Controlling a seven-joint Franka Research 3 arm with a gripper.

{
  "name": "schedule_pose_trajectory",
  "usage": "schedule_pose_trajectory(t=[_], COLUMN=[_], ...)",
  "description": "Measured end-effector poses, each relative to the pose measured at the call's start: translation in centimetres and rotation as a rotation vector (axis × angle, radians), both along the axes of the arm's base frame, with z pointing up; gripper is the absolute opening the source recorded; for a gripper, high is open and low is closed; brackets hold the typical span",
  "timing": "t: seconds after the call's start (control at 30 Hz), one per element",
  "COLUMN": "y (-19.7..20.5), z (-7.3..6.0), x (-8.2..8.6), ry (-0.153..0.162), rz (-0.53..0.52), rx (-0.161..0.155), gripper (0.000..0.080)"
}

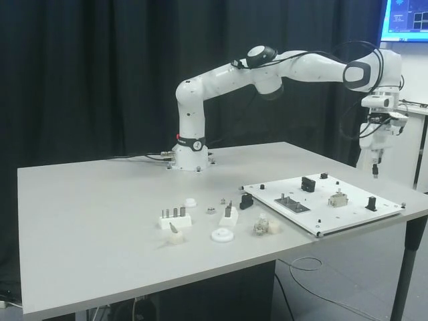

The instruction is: Insert USB.

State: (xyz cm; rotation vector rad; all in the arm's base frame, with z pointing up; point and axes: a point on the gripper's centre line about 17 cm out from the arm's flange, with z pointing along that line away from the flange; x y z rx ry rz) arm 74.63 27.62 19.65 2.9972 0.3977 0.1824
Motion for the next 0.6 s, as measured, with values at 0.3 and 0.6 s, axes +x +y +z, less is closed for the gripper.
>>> schedule_pose_trajectory(t=[0.3,0.6], y=[-0.01,-0.09], z=[-0.44,-1.02], x=[-0.12,-0.24], ry=[-0.01,-0.002], rz=[-0.301,-0.452], rx=[0.063,0.099], gripper=[0.005,0.005])
